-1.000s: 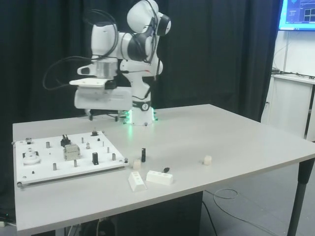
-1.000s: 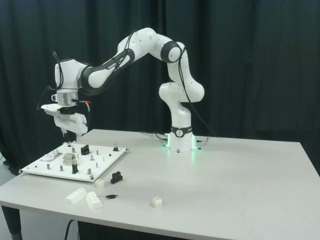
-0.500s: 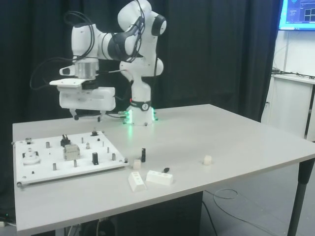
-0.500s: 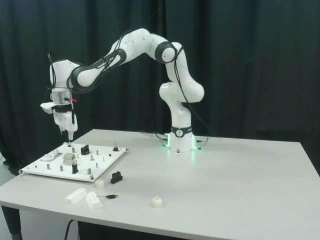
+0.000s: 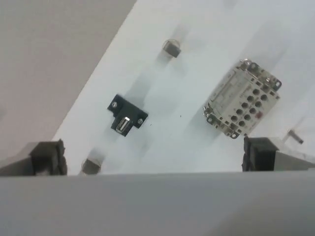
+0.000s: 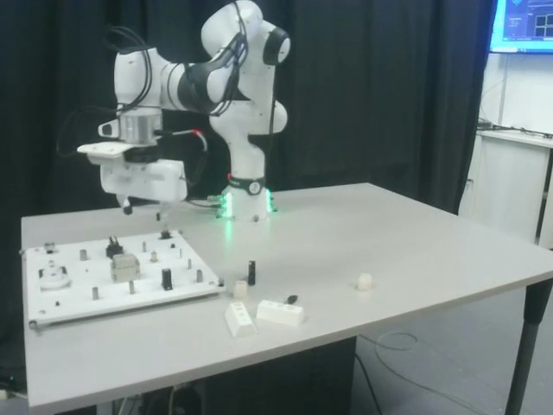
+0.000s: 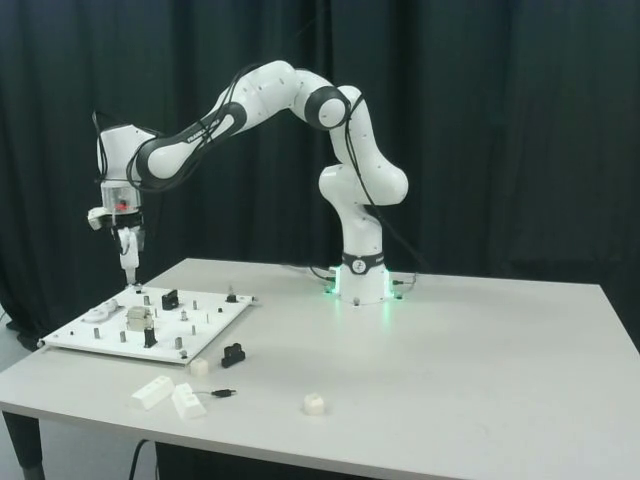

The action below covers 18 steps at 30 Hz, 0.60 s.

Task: Remove waterproof.

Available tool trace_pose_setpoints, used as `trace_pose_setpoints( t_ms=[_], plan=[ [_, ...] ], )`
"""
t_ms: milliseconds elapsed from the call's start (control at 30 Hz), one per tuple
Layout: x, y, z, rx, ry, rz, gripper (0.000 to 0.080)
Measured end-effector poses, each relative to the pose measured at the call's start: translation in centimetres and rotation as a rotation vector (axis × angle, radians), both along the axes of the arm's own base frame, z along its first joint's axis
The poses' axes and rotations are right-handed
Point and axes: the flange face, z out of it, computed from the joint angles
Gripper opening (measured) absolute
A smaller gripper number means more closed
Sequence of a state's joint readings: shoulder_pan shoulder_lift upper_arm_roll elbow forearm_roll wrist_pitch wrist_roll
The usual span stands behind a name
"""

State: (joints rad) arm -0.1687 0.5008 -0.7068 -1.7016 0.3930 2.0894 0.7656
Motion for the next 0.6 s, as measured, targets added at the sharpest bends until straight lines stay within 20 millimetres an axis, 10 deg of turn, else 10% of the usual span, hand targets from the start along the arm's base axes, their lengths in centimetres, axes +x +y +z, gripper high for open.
trace_pose_setpoints(
  t_ms=[600],
  plan=[
    [-2.4, -2.8, -1.5, 0.001, 0.004, -0.257, 0.0800]
  ],
)
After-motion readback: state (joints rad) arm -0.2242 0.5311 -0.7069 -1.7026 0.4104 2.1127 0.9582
